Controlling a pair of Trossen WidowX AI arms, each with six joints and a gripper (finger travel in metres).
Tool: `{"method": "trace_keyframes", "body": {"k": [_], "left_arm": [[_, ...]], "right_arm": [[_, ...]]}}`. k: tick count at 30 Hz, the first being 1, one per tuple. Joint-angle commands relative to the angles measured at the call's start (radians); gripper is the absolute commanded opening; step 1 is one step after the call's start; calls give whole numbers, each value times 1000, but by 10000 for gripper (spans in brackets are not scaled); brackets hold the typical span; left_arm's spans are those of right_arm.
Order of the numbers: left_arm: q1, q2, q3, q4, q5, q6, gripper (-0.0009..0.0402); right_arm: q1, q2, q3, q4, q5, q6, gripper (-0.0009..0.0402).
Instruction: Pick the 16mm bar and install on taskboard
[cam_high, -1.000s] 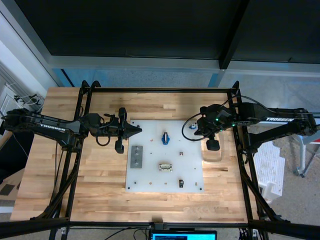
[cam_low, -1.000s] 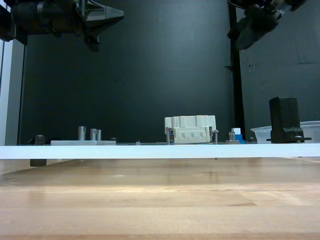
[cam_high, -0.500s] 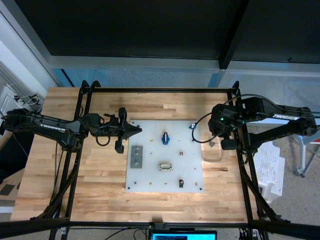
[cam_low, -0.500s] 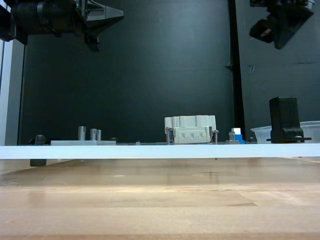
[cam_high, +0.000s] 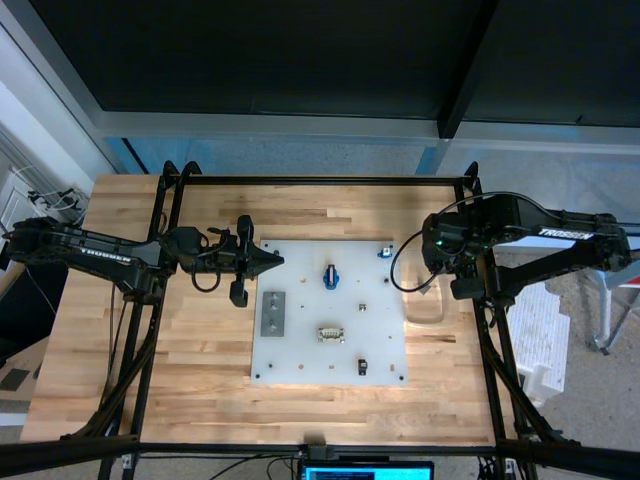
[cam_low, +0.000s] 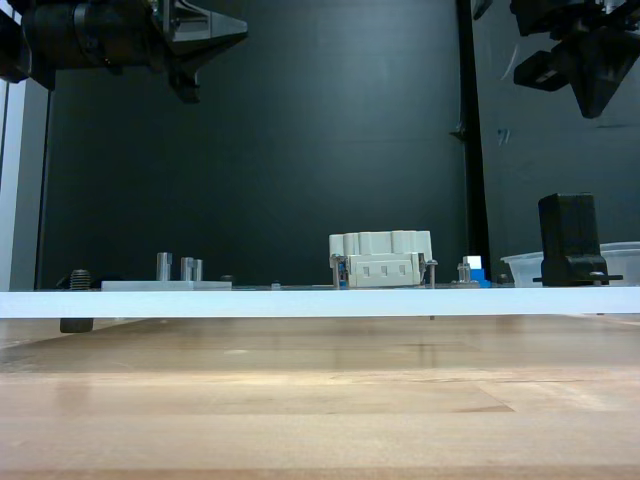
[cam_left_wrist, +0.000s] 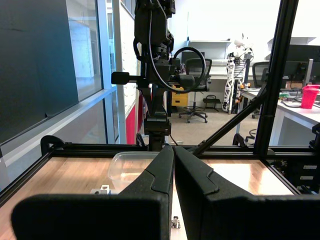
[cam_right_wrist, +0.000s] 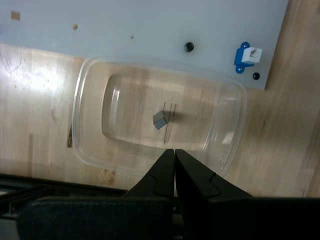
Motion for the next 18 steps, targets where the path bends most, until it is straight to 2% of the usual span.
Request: {"method": "trace_keyframes", "body": {"k": [1, 7, 18], "left_arm": [[0, 0, 0, 0, 0, 0, 0], [0, 0, 0, 0, 0, 0, 0], [0, 0, 0, 0, 0, 0, 0]], "right_arm": [[-4, 23, -1, 0, 0, -56, 0], [-12, 28, -26, 0, -1, -324, 5], [-28, 27, -135, 85, 4, -472, 51]]}}
